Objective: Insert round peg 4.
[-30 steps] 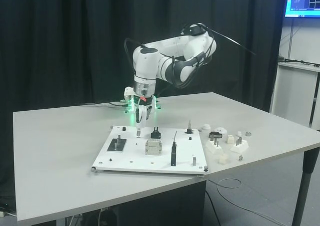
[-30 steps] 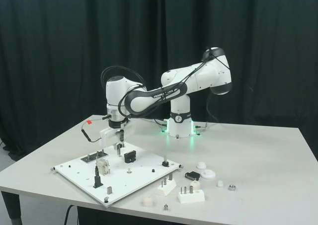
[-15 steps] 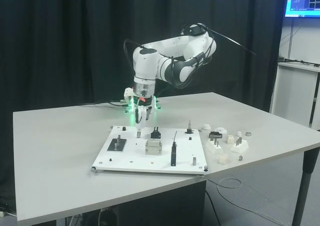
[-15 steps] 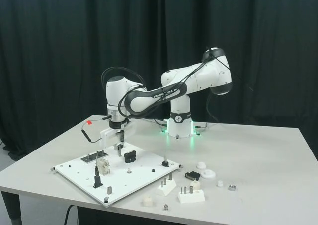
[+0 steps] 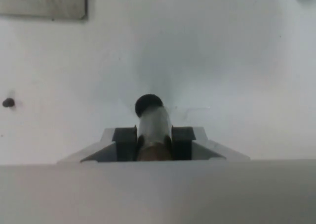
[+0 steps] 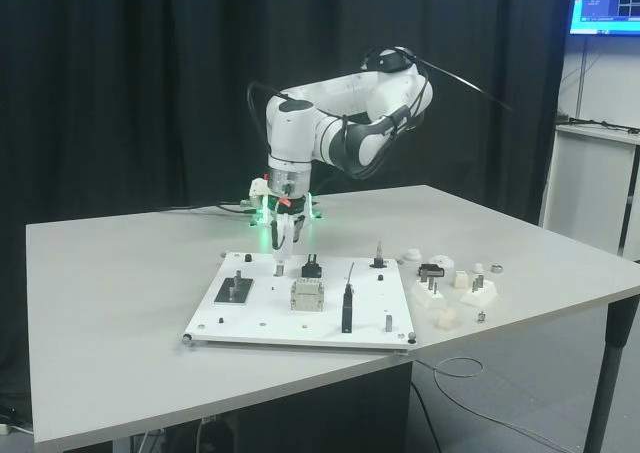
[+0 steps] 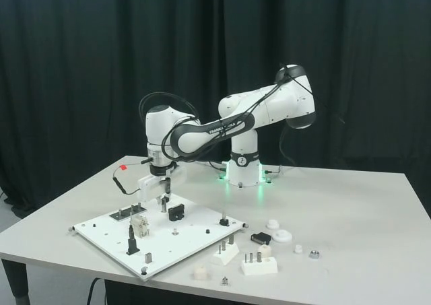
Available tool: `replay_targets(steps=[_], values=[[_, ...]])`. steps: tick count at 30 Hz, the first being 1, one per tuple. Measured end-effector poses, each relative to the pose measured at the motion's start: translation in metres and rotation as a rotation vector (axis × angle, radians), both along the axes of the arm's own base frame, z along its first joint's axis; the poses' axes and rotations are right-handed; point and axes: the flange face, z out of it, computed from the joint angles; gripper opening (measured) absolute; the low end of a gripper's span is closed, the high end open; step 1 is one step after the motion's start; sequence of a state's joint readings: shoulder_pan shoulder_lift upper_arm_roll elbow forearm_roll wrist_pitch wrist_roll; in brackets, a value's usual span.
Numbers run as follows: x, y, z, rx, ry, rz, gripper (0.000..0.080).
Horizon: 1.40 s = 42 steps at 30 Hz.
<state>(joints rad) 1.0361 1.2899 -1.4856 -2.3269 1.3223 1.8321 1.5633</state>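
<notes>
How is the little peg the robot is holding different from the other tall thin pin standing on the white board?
The round peg is clamped between the gripper's fingers, its tip hanging over a dark hole in the white board; the tall pin stands free, untouched.

The round peg is near the board's far edge under the arm; the tall pin is nearer the loose white parts on the table.

Both are upright, slim and grey.

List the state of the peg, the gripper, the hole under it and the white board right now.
round peg: upright, clamped between the fingers, tip just above the hole, not yet in.
gripper: shut on the round peg, pointing down over the board.
hole: empty, dark, directly at the peg's tip.
white board: flat on the grey table.
</notes>
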Motion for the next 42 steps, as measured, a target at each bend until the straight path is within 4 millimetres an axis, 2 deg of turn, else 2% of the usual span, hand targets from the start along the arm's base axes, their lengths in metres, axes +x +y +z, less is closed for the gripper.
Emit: replay_targets(steps=[13,42], values=[[-0.0057,-0.0023,-0.0014,-0.022,0.003,-0.005,0.0145],[-0.0041,0.0001,-0.0043,-0.029,-0.021,0.002,0.0145]])
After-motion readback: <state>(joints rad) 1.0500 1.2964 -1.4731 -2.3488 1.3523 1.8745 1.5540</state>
